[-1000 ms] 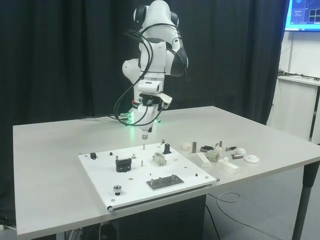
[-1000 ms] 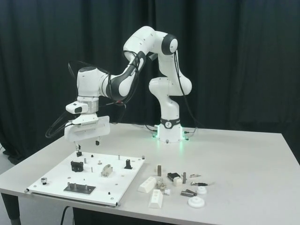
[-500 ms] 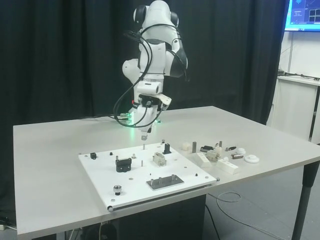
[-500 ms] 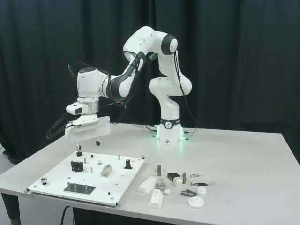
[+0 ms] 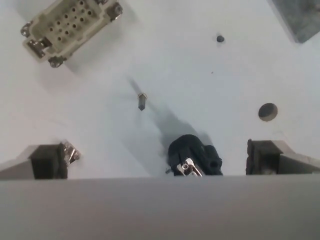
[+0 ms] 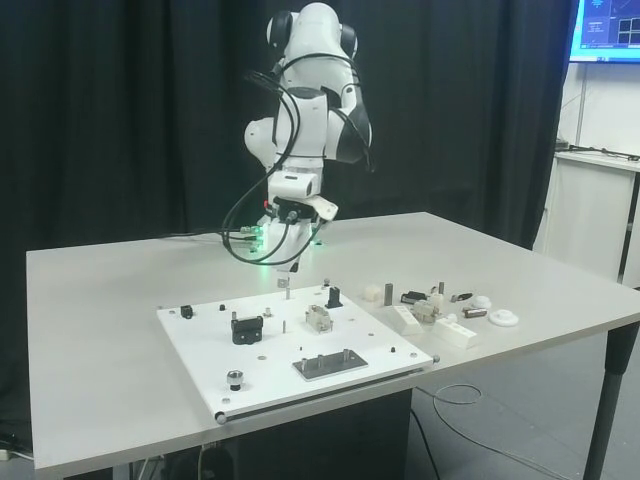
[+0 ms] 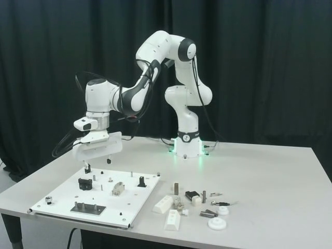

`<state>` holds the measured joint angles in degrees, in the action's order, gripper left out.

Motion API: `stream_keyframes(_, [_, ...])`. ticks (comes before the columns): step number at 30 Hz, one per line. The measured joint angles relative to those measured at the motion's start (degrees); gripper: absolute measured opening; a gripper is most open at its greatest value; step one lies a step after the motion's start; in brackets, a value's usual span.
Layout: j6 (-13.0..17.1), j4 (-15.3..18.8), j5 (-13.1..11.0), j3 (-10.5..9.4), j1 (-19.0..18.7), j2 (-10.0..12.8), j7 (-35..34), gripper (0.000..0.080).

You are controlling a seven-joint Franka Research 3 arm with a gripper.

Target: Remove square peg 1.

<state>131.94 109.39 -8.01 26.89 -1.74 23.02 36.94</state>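
Gripper point(image 5: 156, 159) hovers over the far part of the white board point(image 5: 200, 75), fingers spread wide and empty, ready to straddle the upright peg point(image 5: 142, 101), not yet centred

arm: white seven-joint robot arm point(image 7: 179, 96) with rounded glossy shells
joints: black bands
cables: black looping cable bundle point(image 6: 252, 200)
base: green light ring point(image 7: 187, 150)
wrist: flat white plate point(image 7: 96, 144)
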Motion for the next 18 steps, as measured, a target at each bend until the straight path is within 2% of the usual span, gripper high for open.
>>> stream_keyframes(8, [4.9,2.4,-1.4,-0.16,0.0,0.6,1.0,0.0800])
stream_keyframes(18, [9.9,4.8,-5.0,-0.15,0.0,2.0,1.3,0.0800])
